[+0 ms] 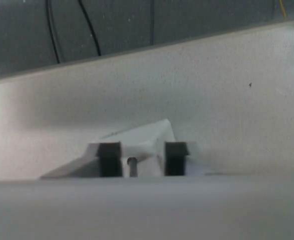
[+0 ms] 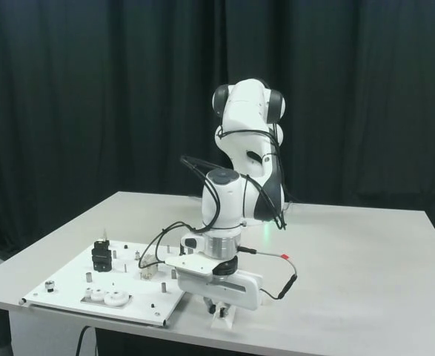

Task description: Pick round peg 1.

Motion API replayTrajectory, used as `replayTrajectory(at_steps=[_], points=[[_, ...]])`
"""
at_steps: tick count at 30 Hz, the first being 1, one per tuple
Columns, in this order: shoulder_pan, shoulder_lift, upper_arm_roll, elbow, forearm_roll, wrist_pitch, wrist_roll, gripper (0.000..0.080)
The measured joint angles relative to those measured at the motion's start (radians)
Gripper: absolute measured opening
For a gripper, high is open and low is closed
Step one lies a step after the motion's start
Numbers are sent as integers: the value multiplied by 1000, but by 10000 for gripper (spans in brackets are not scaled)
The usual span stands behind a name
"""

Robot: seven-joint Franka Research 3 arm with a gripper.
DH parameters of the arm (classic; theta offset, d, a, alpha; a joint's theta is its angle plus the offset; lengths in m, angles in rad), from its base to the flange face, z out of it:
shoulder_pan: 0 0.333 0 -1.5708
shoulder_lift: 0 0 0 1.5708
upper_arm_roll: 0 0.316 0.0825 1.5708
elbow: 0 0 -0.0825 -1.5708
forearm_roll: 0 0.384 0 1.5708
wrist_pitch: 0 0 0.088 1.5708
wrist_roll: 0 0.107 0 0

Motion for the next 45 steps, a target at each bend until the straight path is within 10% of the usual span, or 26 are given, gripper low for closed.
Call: replayTrajectory(at_steps=[6, 7, 21, 45], points=[[0, 1, 0, 1, 0, 0, 0, 356], [0, 2, 0, 1, 0, 0, 0, 34], [1, 2, 4, 9, 0, -7, 0, 34], [11, 0, 9, 144, 2, -202, 3, 33]])
